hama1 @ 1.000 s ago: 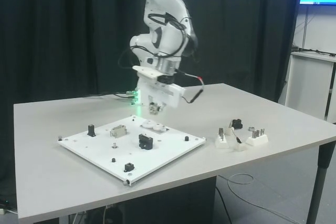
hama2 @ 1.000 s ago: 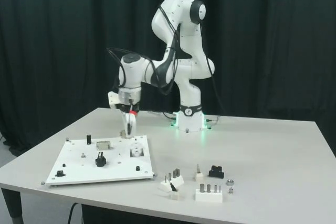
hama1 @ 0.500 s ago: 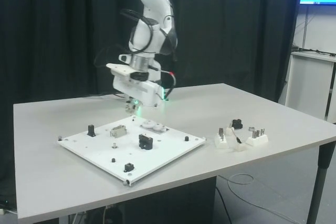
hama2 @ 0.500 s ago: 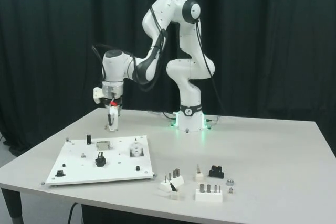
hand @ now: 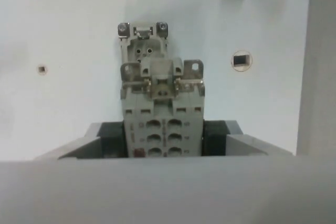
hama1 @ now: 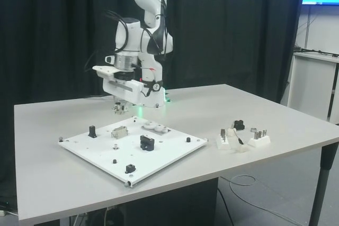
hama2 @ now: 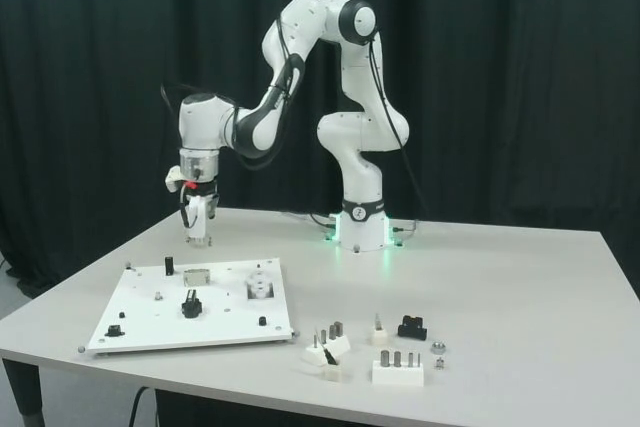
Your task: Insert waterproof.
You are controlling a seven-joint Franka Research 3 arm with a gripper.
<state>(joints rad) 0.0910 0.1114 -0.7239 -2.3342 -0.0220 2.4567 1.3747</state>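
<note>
A grey waterproof plug [hand: 163, 98] sits between the black fingers [hand: 112, 137] of my gripper [hand: 164, 137], which is shut on it. In the wrist view its matching grey socket [hand: 143, 40] lies on the white board [hand: 63, 35] just past the plug's tip. In the first room view the gripper [hama1: 117, 108] hangs a little above the socket [hama1: 119, 132] near the board's back edge. The second room view gives the same picture, with the gripper [hama2: 198, 237] over the socket [hama2: 196, 275]. The plug is too small to make out in either room view.
The board [hama1: 169, 149] also carries black fixtures [hama1: 146, 142] and a white round part [hama1: 153, 126]. Small white holders with loose parts [hama1: 243, 138] stand on the grey table to the board's right. The arm's base [hama2: 362, 232] glows green behind the board.
The arm has swung left along the board's back edge, from over the white round part to over the grey socket, and its elbow has folded back. The plug stays in the gripper.
</note>
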